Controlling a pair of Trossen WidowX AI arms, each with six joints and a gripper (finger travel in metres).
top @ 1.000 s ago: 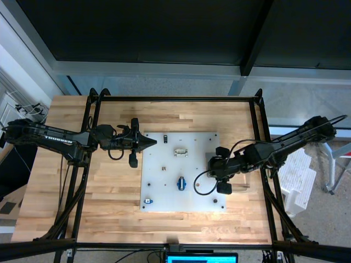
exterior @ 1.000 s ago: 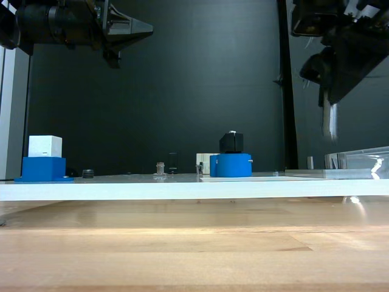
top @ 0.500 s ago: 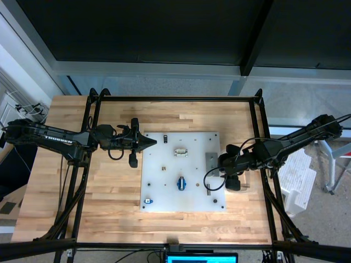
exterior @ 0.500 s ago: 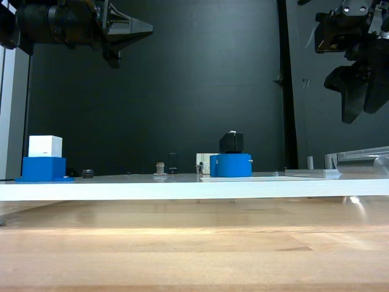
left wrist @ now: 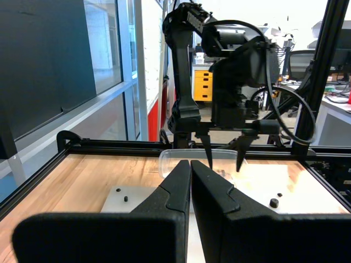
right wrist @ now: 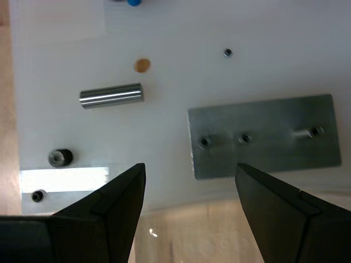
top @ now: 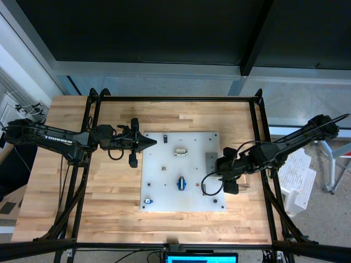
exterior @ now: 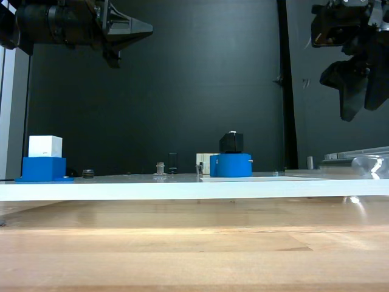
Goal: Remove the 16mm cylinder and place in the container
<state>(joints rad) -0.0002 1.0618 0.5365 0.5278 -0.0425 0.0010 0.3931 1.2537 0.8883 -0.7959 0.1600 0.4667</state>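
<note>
I take the grey metal plate (right wrist: 263, 137) as my reference. The 16mm cylinder (right wrist: 111, 95) lies on its side on the white board (right wrist: 274, 44), near the plate but not touching it, so I judge the removing part as done. My right gripper (right wrist: 189, 167) hangs above the plate with fingers wide apart, holding nothing. The container (exterior: 364, 163) waits near the plate; picking up and dropping in remain. The left gripper (left wrist: 190, 170) is closed, well apart from the plate
</note>
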